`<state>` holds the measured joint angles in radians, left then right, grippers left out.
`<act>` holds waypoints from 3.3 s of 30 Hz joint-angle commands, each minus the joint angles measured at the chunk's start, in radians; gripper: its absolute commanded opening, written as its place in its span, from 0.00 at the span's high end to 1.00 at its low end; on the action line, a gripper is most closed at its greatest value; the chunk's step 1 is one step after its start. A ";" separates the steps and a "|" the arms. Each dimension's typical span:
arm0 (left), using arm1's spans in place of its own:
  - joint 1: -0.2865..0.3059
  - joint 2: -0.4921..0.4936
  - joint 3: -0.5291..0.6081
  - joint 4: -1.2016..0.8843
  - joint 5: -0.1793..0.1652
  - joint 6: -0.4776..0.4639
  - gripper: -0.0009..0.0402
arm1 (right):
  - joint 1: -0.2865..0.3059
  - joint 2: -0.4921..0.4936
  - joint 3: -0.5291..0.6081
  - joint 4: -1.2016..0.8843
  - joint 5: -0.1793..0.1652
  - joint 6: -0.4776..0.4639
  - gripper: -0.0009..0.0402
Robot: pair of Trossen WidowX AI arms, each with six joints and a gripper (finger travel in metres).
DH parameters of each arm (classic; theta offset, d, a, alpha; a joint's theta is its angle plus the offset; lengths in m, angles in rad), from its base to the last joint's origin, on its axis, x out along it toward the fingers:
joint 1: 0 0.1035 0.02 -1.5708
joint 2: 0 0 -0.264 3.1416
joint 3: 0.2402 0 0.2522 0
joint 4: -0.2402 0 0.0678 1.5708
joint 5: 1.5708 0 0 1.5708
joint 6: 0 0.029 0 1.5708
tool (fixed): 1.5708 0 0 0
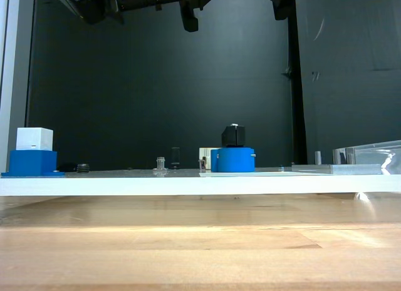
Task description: Pick the 16mm cylinder and install on the taskboard
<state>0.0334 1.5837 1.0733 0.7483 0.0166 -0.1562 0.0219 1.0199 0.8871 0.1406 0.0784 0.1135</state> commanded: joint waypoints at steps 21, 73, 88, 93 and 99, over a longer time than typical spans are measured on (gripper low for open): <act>0.000 0.000 0.000 -0.002 0.001 0.000 0.97 | 0.000 0.002 0.001 0.002 0.000 -0.001 0.89; 0.002 -0.275 -0.132 -0.429 0.021 0.042 0.74 | 0.262 0.518 0.455 -1.077 0.008 0.137 0.96; 0.002 -0.275 -0.132 -0.429 0.021 0.042 0.74 | 0.312 0.770 0.638 -1.229 -0.019 0.201 0.96; 0.002 -0.275 -0.132 -0.429 0.021 0.042 0.74 | 0.312 0.831 0.664 -1.269 -0.020 0.215 0.96; 0.002 -0.275 -0.132 -0.429 0.020 0.042 0.74 | 0.313 0.873 0.678 -1.273 -0.030 0.218 0.96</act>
<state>0.0353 1.3079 0.9405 0.3191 0.0368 -0.1139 0.3347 1.8885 1.5642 -1.1336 0.0486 0.3317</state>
